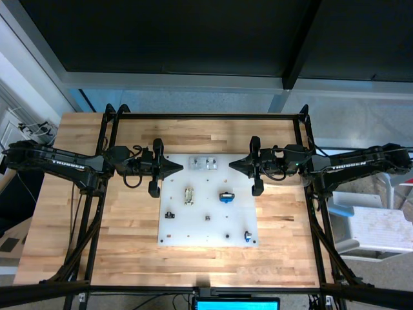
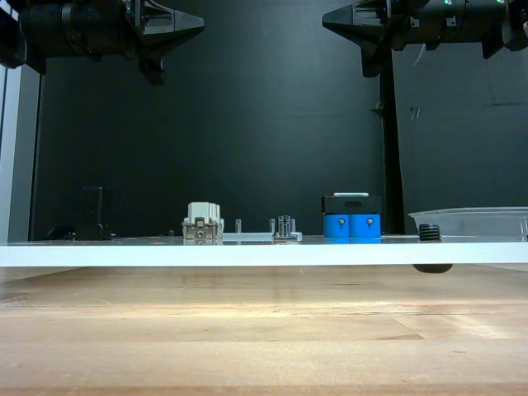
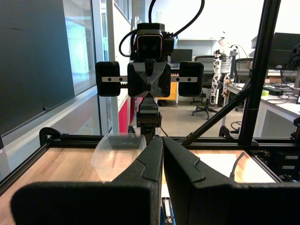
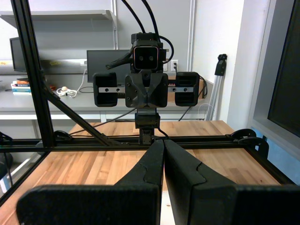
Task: Remove the rj45 connector and place it in the container
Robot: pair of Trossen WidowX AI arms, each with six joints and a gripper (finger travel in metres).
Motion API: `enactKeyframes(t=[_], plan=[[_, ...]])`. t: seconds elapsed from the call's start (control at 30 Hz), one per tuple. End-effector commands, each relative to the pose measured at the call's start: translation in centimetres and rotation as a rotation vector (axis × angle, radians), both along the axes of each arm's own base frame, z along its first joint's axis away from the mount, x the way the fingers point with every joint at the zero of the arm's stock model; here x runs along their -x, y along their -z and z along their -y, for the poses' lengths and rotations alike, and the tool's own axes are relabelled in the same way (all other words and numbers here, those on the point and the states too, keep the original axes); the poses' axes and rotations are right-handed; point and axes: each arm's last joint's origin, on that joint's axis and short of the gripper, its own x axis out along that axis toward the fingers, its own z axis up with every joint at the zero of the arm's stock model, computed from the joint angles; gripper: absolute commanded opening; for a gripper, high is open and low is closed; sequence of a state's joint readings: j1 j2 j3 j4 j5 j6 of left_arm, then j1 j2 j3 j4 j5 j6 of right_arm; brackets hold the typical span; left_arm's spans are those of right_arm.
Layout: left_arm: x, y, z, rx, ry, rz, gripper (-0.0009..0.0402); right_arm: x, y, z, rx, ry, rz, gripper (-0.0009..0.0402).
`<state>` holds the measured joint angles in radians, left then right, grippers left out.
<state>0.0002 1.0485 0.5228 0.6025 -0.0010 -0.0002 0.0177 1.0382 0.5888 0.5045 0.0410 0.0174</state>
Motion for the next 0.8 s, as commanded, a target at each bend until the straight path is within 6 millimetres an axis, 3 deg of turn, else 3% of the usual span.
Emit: enactKeyframes(t=[0.03,0.6,0.8], plan=[[-0.01,0.00,0.00,0.000,0.000,0.000,0.0000,0.00,0.00,-0.01,0.000,-0.001,0.000,0.0000],[-0.01,0.00,0.00,0.000,0.000,0.000,0.0000,-0.01,0.13,-0.07,0.000,-0.020,-0.013,0.0000],[-0.01,0.00,0.01,0.000,0.001,0.000,0.0000,-0.25,-0.05,-0.18,-0.031,-0.020,-0.178,0.0000]])
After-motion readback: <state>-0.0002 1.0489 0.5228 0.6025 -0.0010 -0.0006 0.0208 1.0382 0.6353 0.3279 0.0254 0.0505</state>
